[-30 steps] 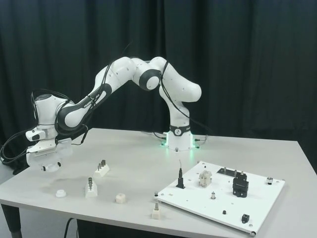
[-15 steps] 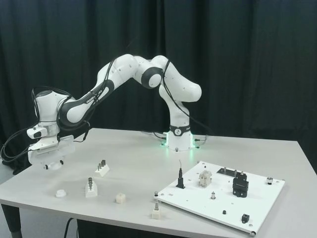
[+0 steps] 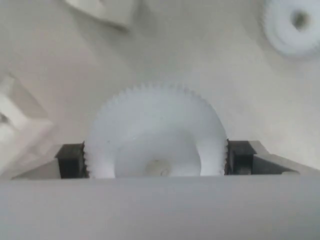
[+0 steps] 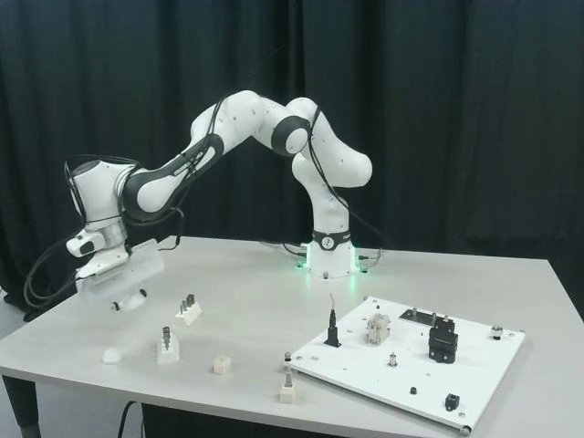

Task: Insert large gear.

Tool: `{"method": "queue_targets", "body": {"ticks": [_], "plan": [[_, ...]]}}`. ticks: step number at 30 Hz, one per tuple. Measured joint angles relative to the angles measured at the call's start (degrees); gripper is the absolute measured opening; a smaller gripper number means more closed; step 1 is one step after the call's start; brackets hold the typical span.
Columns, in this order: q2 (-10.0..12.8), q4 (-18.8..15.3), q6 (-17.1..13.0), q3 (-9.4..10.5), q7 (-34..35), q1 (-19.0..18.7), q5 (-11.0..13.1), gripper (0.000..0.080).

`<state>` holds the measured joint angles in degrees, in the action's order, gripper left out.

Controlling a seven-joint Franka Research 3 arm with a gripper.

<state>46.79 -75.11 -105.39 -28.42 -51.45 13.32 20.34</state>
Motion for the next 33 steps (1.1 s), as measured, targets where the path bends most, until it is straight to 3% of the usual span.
{"method": "queue_targets", "body": {"ticks": [7, 13, 25, 33], "plan": [[-2.7, -2.3, 6.14, -0.57, 4.19, -4.39, 0.01, 0.0597], [-5.92, -6.51, 8.7, -1.68, 7.84, -9.35, -0.08, 0.0597], [-14.96, -18.16, 8.91, -2.24, 16.6, -19.36, -2.23, 0.0597], [-21.62, -25.7, 7.2, -1.5, 23.88, -25.91, -3.97, 0.0597]]}}
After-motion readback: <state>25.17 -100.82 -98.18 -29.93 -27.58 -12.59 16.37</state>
